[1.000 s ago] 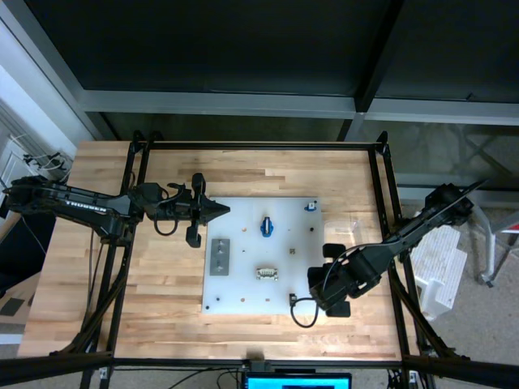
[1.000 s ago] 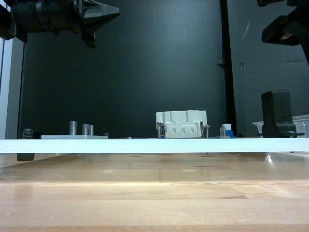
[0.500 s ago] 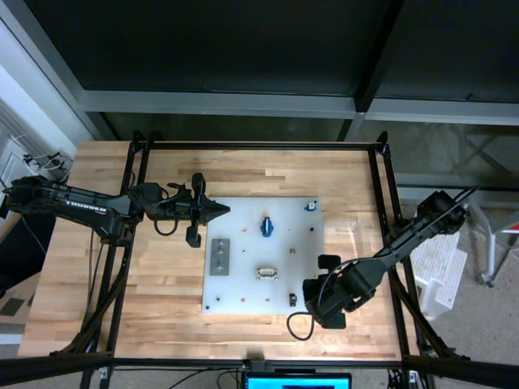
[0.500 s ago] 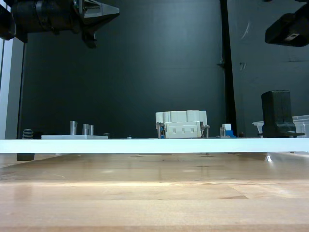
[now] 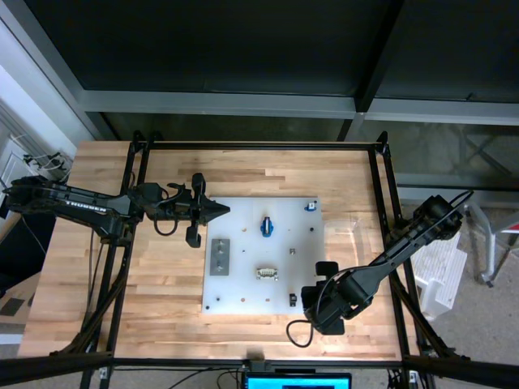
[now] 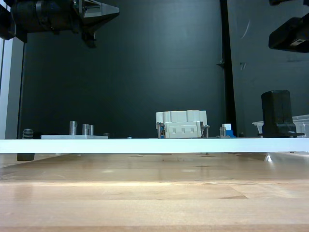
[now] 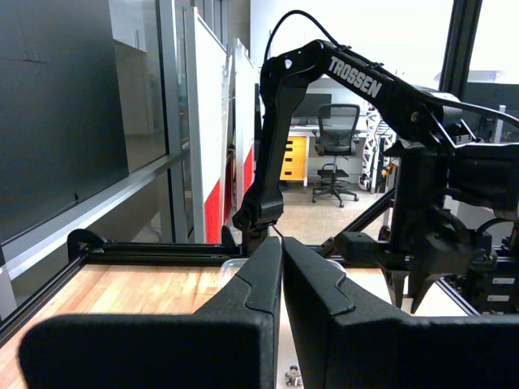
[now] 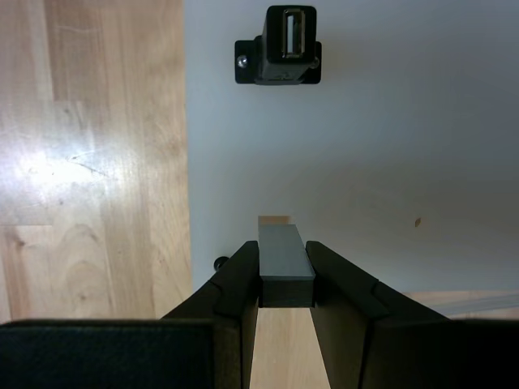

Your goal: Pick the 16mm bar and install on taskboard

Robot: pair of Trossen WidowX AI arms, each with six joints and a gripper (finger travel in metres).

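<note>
There's the right gripper clamped on the grey bar above the white board, near right corner, and the left gripper pinched together, empty, over its far left corner.

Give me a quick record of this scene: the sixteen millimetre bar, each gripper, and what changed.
16mm bar: held in the fingers of the right gripper, above the taskboard near edge, clear of any seat.
right gripper: shut on the bar, high over the board's near right corner.
left gripper: fingers shut, empty, high over the board's far left corner.
change: right gripper has moved toward the table's near edge; left gripper has not moved.
</note>
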